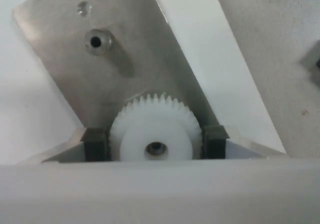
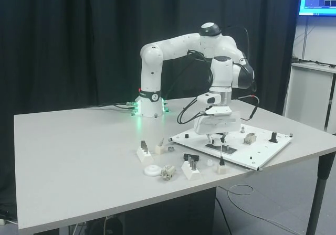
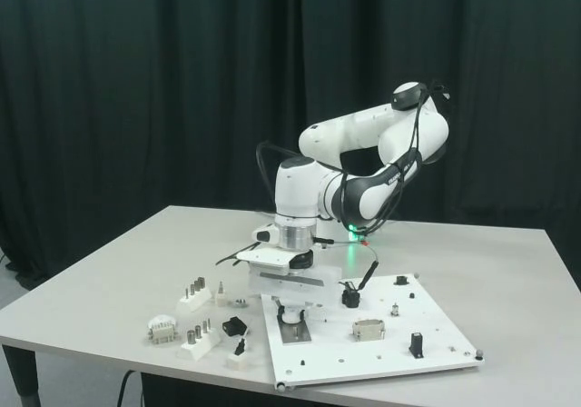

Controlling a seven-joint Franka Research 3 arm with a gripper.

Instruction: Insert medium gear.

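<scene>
Gear (image 1: 156, 129), white and toothed, sits clamped between the two black fingertips of the gripper (image 1: 156, 143), its bore facing the wrist camera; the jaws are closed on its rim, one pad on each side, which keeps the bore free for a shaft. Just beyond it lies the grey metal plate (image 1: 107, 59), and on that a peg (image 1: 96, 42) stands clear of the gear, apart from it. Judging by this, the gear is held over the plate's near end and not yet lined up with that peg. From the room views the gripper hangs low over the white board (image 2: 262, 148), wrist pointing straight down. Farther off, loose parts (image 2: 168, 167) lie on the table (image 2: 68, 151).
</scene>
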